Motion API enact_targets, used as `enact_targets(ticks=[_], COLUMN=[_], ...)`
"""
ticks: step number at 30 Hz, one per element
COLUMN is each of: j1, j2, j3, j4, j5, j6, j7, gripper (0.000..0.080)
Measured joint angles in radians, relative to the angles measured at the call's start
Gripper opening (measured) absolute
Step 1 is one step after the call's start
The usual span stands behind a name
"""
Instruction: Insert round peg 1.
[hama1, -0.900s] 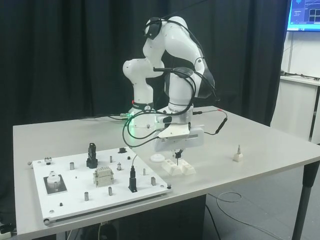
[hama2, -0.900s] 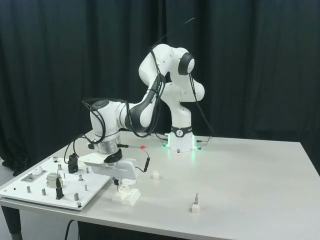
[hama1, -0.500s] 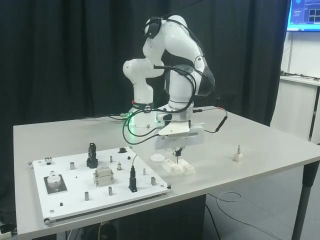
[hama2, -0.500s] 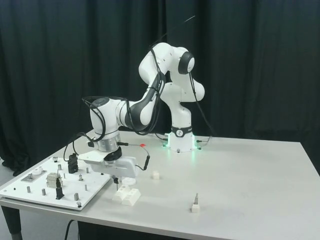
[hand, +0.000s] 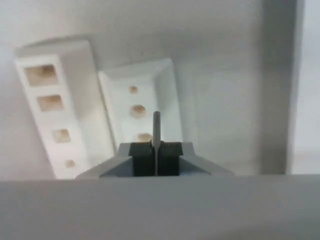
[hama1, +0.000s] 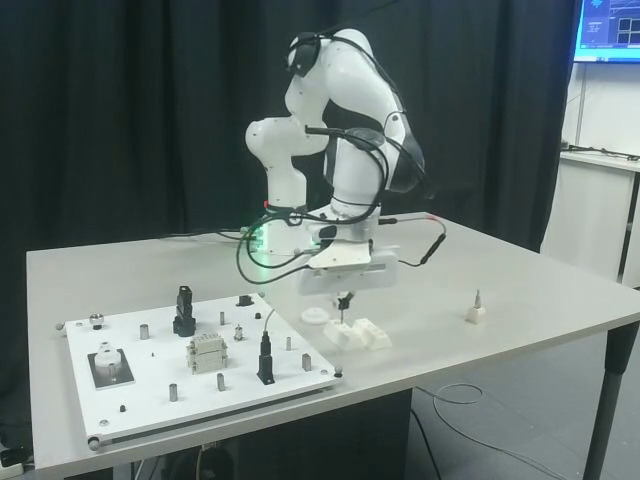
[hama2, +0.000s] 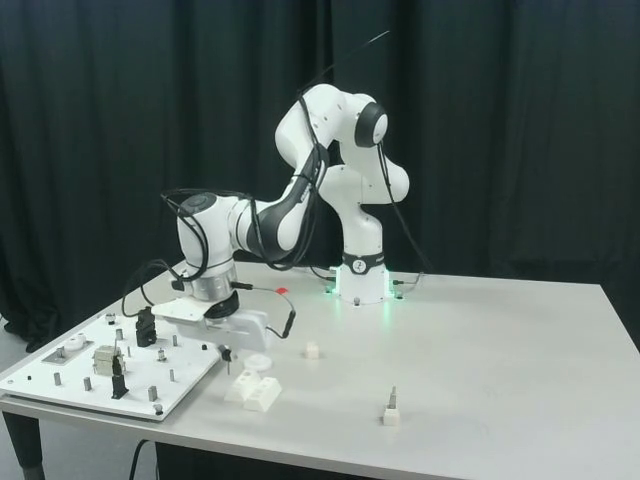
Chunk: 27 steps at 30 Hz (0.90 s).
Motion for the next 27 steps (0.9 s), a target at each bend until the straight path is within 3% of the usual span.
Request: enact_targets(ticks=[13,27], j1=[-0.05,-0.113], j2=[-0.057,-0.089], j3=[0.0,-0.016], j4=[-0.087,-0.184], j5=[-0.084,-0.087], j6=[0.007,0.132], j7=[-0.072,-0.201], gripper=[0.0027,0.0027])
